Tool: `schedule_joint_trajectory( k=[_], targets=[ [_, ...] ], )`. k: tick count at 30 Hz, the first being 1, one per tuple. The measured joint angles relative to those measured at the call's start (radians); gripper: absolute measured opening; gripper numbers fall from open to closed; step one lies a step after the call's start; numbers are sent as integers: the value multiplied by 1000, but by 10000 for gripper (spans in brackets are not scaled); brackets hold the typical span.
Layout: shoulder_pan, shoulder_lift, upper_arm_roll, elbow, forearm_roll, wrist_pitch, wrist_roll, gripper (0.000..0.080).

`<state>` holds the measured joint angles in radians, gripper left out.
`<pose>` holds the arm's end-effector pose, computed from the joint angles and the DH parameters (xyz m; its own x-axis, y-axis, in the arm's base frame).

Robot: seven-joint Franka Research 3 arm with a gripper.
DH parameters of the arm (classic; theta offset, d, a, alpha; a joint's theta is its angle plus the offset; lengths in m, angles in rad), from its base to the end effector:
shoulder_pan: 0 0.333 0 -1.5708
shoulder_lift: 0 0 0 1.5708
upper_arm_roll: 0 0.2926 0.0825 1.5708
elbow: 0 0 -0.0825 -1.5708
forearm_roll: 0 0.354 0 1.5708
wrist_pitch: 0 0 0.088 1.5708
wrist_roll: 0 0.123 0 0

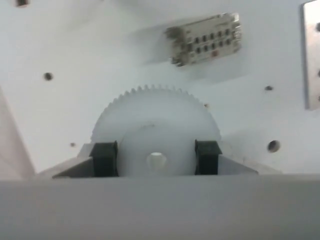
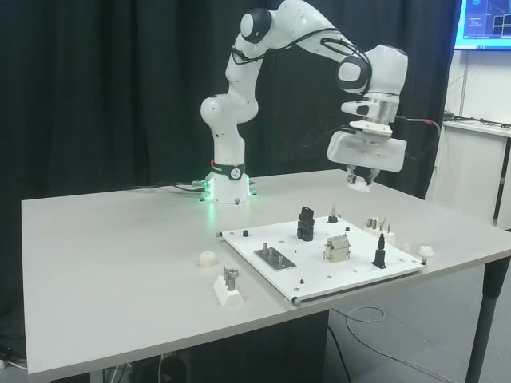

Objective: Insert large gear.

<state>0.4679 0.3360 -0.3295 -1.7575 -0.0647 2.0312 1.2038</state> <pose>0.5952 0.0915 0.3592 0.5242 -0.8409 0.1343 -0.8514 -0.5141 0.1042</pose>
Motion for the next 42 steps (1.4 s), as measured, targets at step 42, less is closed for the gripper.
schedule_joint_trajectory(
  k=[42],
  targets=[
    [-312,61,0,-159,147,384,-493,330]
  ],
)
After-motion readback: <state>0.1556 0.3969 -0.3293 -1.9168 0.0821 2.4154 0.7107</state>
